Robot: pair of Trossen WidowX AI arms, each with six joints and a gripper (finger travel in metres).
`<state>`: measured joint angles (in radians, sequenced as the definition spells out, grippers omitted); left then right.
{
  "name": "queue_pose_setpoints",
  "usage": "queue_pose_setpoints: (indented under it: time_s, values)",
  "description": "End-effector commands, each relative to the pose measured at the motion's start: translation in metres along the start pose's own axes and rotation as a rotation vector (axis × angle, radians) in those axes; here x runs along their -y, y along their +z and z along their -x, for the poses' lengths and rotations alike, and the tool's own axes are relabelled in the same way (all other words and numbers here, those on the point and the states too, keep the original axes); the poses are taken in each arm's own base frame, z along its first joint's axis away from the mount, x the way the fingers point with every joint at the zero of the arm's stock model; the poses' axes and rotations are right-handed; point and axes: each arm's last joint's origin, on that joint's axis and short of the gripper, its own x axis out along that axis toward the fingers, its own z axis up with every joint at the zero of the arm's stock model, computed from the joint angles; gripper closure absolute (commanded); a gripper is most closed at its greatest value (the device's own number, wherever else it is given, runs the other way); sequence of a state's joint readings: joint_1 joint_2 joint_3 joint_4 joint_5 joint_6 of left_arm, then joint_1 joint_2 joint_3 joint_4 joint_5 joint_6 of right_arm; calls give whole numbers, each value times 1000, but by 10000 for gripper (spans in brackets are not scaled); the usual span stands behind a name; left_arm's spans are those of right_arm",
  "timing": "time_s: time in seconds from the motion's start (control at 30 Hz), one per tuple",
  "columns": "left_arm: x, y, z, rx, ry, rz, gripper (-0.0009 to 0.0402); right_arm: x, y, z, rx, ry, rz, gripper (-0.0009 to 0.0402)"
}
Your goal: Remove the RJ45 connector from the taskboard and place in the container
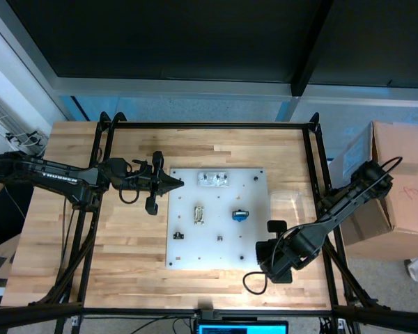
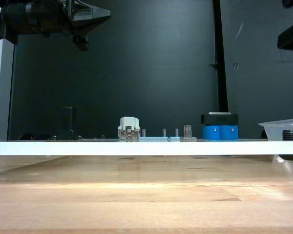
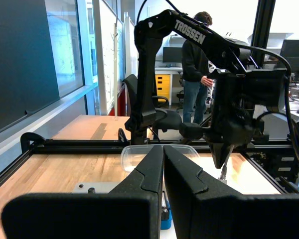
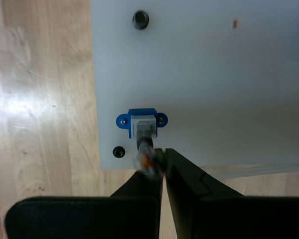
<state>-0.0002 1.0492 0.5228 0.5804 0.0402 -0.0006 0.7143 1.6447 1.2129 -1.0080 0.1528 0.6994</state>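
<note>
Right gripper [image 4: 161,154]: clamped on RJ45 connector [image 4: 145,158], lifted clear of blue socket [image 4: 141,122]; you likely carry next to container [image 3: 159,152]. Left gripper [image 1: 173,183]: closed, empty, raised at taskboard [image 1: 216,240] left edge, seemingly parked clear.

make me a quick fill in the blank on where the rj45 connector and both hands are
1. The right hand, above the taskboard's near right corner, is ____ on the RJ45 connector.
2. The connector hangs clear of its ____ seat.
3. The left hand, fingers together, hovers over the taskboard's ____ edge.
4. The clear container stands at the taskboard's ____ side.
Missing words: shut; blue; left; right.
</note>
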Motion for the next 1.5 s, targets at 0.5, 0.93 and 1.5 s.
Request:
queue_pose_setpoints:
  time_s: [0.5, 0.93, 1.5]
  values:
    - [0, 0, 0, 0, 0, 0, 393, -7, 6, -4, 40, 66, -16, 196]
    - [0, 0, 0, 0, 0, 0, 393, -8, 6, -3, 41, 68, -38, 161]
    - [0, 0, 0, 0, 0, 0, 393, -9, 6, -3, 29, 92, -34, 273]
